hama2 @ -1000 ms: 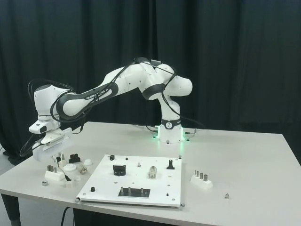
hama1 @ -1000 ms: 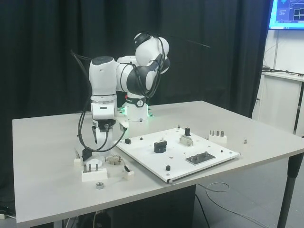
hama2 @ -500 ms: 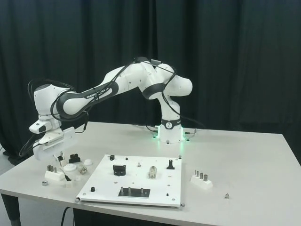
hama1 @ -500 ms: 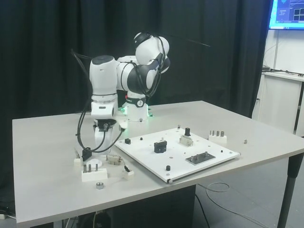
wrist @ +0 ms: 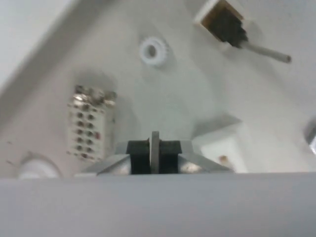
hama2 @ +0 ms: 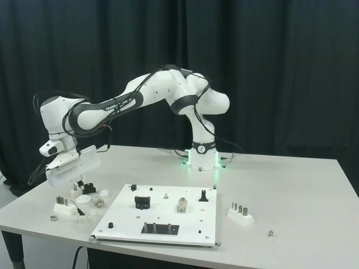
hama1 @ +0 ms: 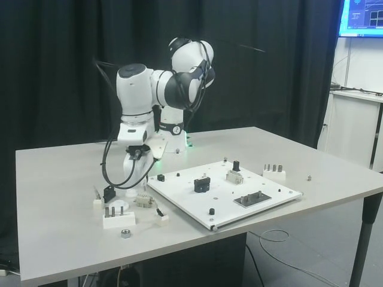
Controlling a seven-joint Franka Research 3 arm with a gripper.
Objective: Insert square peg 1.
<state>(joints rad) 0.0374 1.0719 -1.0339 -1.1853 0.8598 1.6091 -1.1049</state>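
In the wrist view my gripper [wrist: 154, 157] is shut on a thin grey square peg [wrist: 155, 148], which stands upright between the two black pads [wrist: 138, 155]. The white peg holder [wrist: 222, 146] lies just beside and below the fingers. In the first room view the gripper [hama1: 133, 177] hangs above the table between that holder [hama1: 118, 218], which carries two more pegs, and the white board [hama1: 263, 188]. The second room view shows the gripper [hama2: 76, 182] above and behind the holder [hama2: 63, 209], left of the board [hama2: 120, 216].
Under the gripper lie a grey multi-pin connector [wrist: 90, 123], a white gear [wrist: 153, 51] and a black plug in a white socket [wrist: 224, 22]. A nut [hama1: 125, 233] sits near the front edge. Another peg holder [hama1: 274, 172] stands to the right of the board.
The arm has risen from the peg holder and swung a little toward the board. The wrist has turned, and the peg has gone up with the fingers.
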